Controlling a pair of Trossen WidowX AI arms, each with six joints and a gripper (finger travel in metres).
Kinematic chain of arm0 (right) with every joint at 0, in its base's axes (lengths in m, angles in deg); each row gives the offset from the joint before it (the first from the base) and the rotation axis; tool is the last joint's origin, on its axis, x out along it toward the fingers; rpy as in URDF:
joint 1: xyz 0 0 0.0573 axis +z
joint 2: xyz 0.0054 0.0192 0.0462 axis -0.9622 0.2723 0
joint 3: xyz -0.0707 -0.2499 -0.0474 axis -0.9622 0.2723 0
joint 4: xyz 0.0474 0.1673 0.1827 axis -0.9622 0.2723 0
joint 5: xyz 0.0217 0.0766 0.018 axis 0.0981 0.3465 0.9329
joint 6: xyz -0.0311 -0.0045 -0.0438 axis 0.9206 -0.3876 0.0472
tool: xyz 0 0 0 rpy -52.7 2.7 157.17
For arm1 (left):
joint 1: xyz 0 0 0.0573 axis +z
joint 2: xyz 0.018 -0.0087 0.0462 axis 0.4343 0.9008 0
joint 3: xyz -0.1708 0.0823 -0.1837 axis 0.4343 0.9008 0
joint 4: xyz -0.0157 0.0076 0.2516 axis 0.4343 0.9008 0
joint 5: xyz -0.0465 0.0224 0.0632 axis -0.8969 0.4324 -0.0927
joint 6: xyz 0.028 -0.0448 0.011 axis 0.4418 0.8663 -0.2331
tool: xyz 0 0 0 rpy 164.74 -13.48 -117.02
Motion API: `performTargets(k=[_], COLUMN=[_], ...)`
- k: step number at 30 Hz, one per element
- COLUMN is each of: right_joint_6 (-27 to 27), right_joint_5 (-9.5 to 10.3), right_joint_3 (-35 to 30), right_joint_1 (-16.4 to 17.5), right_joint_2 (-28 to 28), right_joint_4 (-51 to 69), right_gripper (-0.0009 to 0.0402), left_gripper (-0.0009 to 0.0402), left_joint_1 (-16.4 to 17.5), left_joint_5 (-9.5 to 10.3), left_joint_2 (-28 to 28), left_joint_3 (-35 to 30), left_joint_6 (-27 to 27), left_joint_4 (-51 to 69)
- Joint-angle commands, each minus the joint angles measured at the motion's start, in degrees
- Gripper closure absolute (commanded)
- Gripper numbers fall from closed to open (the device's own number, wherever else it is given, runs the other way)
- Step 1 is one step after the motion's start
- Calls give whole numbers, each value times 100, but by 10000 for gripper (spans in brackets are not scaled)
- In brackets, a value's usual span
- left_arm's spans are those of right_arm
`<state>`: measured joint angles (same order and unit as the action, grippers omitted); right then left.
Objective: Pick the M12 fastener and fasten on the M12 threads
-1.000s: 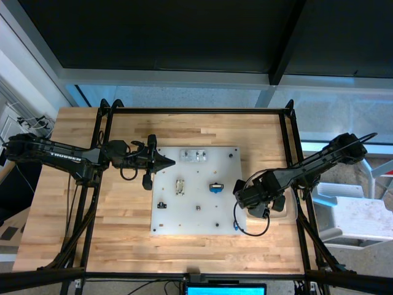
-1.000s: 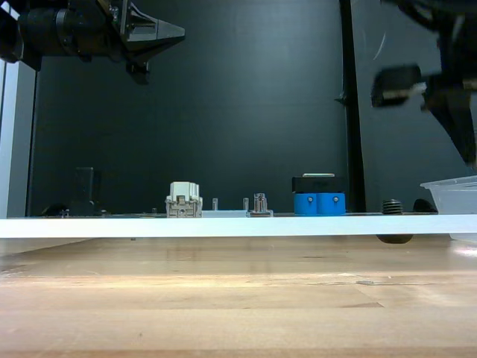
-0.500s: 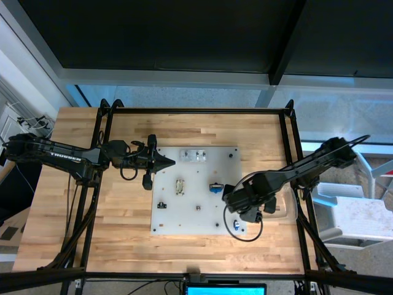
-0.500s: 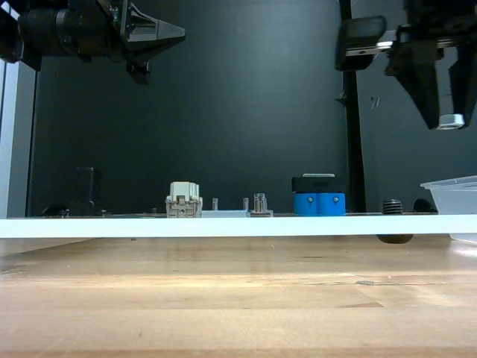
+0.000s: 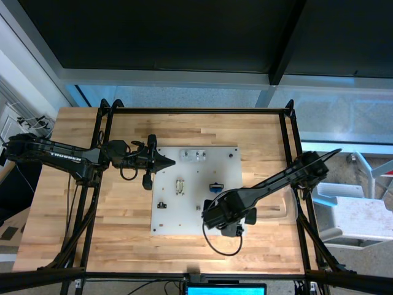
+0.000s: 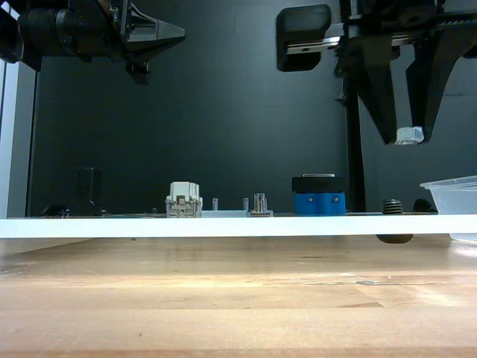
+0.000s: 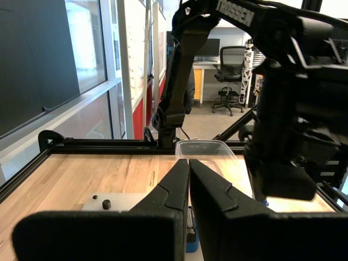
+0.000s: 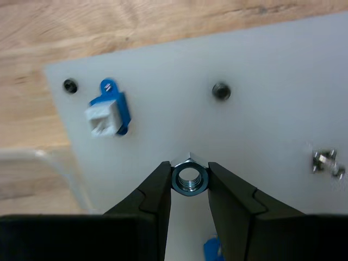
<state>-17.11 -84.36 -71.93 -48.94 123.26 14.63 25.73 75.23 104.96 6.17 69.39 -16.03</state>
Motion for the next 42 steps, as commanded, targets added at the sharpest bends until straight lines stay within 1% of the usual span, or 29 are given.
performTargets(k=[1, 8, 17, 20, 21, 31, 42], right_joint_6=[146, 205, 247, 247, 247, 247, 249], right_joint_5=[17, 44, 70, 280, 321, 308, 293], right_joint_3=[-240, -636, -715, -710, -710, -697, -507], right_joint_1=[28, 42, 46, 57, 59, 61, 22], right_joint_2=[251, 678, 933, 957, 962, 1060, 1060], right_joint_4=[-22, -37, -166, -199, -203, -284, -435], right_gripper=[364, 364, 364, 364, 364, 364, 364], left_gripper=[393, 393, 393, 393, 393, 393, 393], left_joint_1=[0, 0, 2, 2, 0, 2, 0], left_joint_5=[-2, -2, -2, -2, -2, -2, -2], left_joint_2=[0, 0, 0, 0, 0, 0, 0], left_joint_3=[-2, -2, -2, -2, -2, -2, -2], left_joint_6=[-2, -2, -2, -2, -2, -2, -2], left_joint_4=[-2, -2, -2, -2, -2, -2, -2])
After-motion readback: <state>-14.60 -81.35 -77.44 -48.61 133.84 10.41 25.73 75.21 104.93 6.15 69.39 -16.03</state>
